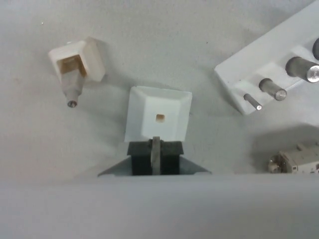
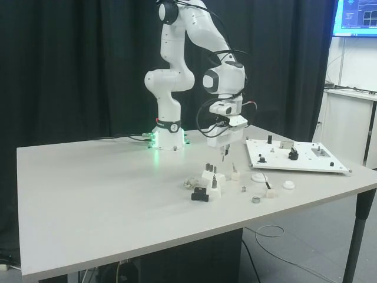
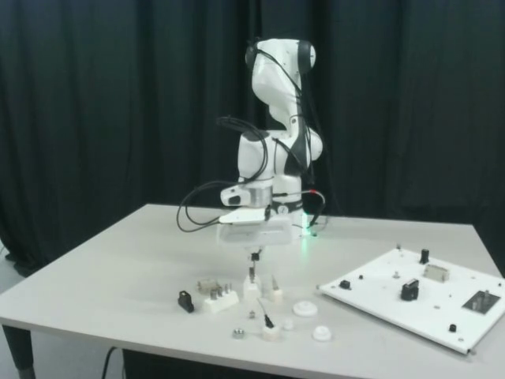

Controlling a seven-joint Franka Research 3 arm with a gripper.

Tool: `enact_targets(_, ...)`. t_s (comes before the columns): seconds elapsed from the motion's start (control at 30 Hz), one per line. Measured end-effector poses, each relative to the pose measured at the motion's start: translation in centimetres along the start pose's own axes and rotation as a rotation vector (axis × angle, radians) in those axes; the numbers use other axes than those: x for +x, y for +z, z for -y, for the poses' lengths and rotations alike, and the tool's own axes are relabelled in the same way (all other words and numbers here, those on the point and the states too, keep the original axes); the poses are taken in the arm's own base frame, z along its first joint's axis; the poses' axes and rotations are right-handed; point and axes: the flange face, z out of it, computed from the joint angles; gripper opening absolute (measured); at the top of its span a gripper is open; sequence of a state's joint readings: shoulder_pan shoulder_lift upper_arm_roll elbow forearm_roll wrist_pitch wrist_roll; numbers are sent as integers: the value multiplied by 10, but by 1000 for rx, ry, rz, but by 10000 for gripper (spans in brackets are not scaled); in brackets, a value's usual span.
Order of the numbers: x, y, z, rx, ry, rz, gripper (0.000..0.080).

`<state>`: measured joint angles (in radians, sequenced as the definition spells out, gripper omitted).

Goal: Insert square peg 1.

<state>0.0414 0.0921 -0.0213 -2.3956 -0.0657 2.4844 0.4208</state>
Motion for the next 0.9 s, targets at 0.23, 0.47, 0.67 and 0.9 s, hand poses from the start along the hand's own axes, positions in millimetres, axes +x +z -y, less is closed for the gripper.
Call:
enact_targets(0.23, 1, -3, 5, 3, 26, -7, 36)
enact_targets(0.47, 3, -12, 19, 25, 75, -20, 36)
enact_targets(0.67, 3, -24, 33, 45, 129, -40, 36)
enact_targets(0.9, 1, -40, 54, 70, 182, -58, 36)
